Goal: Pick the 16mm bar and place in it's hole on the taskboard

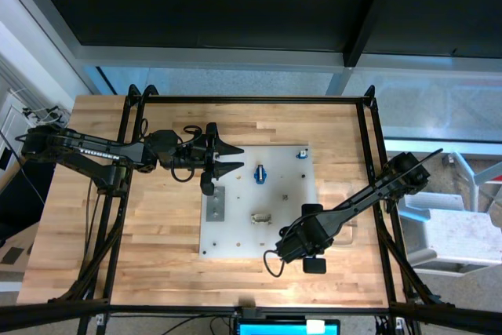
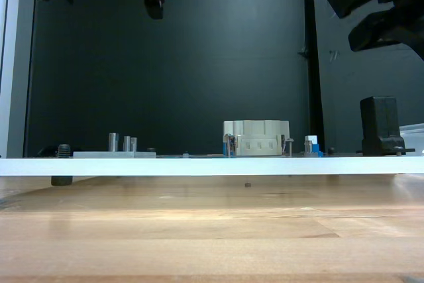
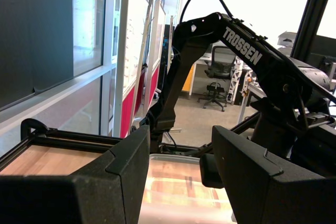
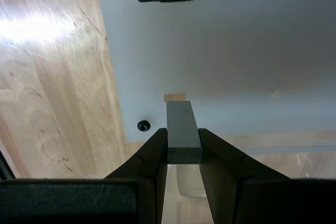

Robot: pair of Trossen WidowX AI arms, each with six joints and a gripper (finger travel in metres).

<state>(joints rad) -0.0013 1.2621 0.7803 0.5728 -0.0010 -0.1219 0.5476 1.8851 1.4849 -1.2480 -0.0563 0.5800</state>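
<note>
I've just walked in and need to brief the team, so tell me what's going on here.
The right gripper is shut on a grey bar and holds it over the near right corner of the white board. The bar's far end points down at the board; whether it touches the board I cannot tell. The left gripper hangs open and empty, high above the board's far left corner.
</note>
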